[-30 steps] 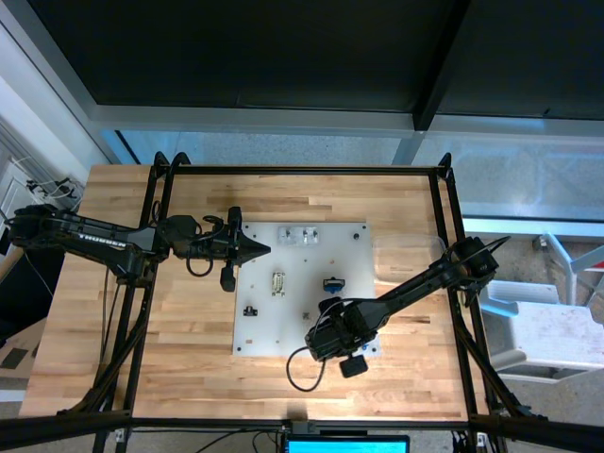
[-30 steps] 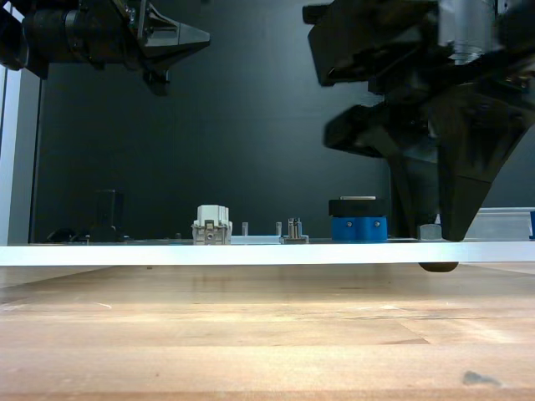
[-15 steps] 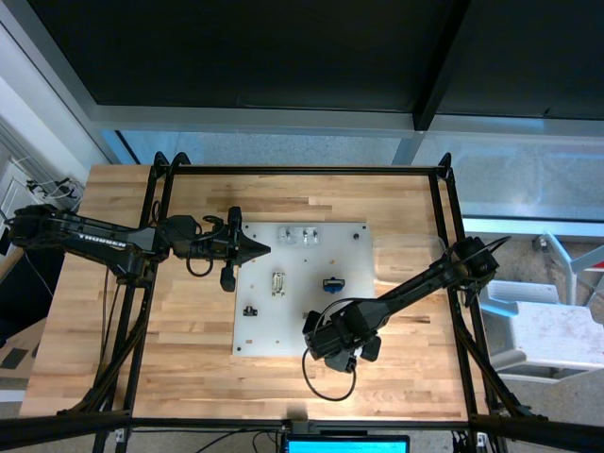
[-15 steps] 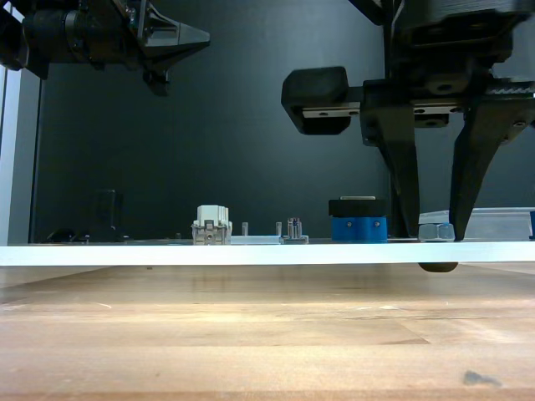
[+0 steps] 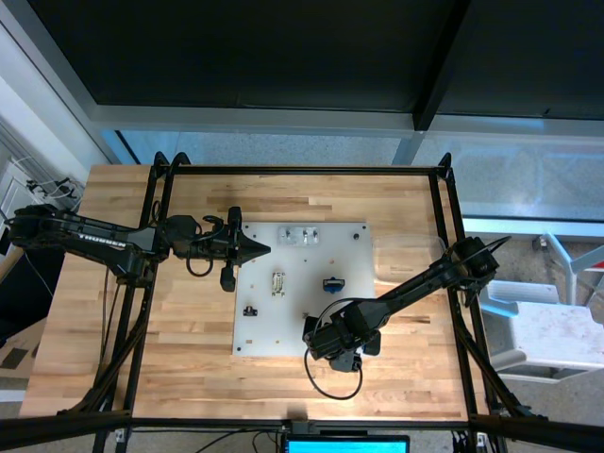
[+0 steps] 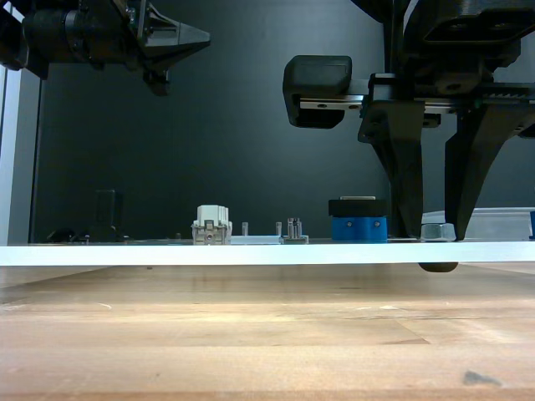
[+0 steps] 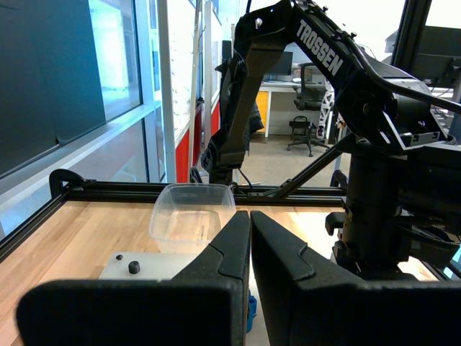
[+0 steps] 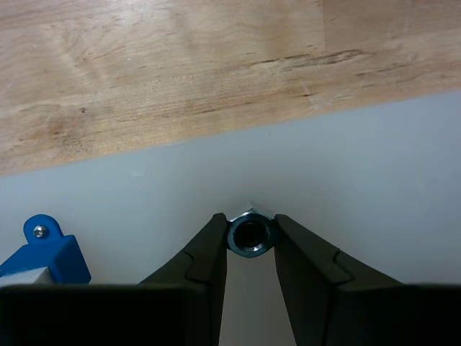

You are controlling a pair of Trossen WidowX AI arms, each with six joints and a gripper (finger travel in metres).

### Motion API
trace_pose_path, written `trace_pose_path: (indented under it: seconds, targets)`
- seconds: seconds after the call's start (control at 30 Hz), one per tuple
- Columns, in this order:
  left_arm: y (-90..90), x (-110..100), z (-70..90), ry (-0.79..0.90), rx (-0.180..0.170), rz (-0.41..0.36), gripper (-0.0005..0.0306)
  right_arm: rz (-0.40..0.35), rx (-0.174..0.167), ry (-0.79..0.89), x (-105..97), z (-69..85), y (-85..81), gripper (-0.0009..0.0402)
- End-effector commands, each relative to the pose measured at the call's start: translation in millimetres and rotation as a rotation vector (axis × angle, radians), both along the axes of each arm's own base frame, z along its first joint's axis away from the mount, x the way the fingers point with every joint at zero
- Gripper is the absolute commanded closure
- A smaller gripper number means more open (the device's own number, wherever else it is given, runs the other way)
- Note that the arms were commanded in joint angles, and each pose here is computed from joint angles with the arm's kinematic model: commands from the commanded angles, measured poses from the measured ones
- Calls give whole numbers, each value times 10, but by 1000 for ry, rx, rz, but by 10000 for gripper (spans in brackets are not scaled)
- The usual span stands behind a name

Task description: Unfasten the M12 fastener and place in the container

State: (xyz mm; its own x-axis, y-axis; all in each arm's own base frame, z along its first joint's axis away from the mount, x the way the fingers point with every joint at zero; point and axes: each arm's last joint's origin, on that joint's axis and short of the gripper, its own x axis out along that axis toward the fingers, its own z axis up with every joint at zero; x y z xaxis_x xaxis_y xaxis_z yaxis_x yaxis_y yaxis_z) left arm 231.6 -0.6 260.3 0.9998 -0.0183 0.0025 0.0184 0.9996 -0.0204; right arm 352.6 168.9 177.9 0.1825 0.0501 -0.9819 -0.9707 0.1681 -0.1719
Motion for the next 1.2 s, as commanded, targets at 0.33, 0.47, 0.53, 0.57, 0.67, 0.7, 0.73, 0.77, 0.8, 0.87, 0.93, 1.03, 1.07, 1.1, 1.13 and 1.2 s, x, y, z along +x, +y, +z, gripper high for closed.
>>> trace_pose_path:
  seconds: [0.33,0.47,0.53,0.57,0.67,0.7,0.73,0.77,0.8,0.87,0.93,1.03,1.07,1.1,1.13,1.2]
  targets:
    - [1,1,-1,0,0,0,300,-8,1,6,-15,46,7,199]
    - [0,1,-1,0,0,0,300,-12,0,8,-48,127,0,188]
    - [1,1,0,0,0,0,300,-76,22,-4,-70,201,-4,188]
    - [0,1,0,0,0,0,300,-131,38,-11,-82,246,-10,190]
    - [0,1,-1,0,0,0,300,-371,105,-15,-115,356,-25,202]
    - [0,1,-1,0,0,0,300,-454,130,-4,-133,390,-32,209]
    - [1,1,-1,0,0,0,300,-523,158,11,-152,423,-37,218]
    - [1,1,-1,0,0,0,300,-591,183,22,-171,457,-43,228]
    - [0,1,-1,0,0,0,300,-666,213,35,-187,490,-46,240]
    - [1,1,-1,0,0,0,300,-822,255,45,-206,539,-57,268]
    - [0,1,-1,0,0,0,300,-936,284,53,-224,573,-70,298]
    - [0,1,-1,0,0,0,300,-1038,309,60,-232,569,-77,349]
    - [1,1,-1,0,0,0,300,-1069,318,62,-229,568,-77,369]
    - [0,1,-1,0,0,0,300,-1097,327,63,-226,564,-76,388]
    - [0,1,-1,0,0,0,300,-1119,337,65,-222,552,-73,399]
    - [0,1,-1,0,0,0,300,-1151,366,87,-220,506,-66,387]
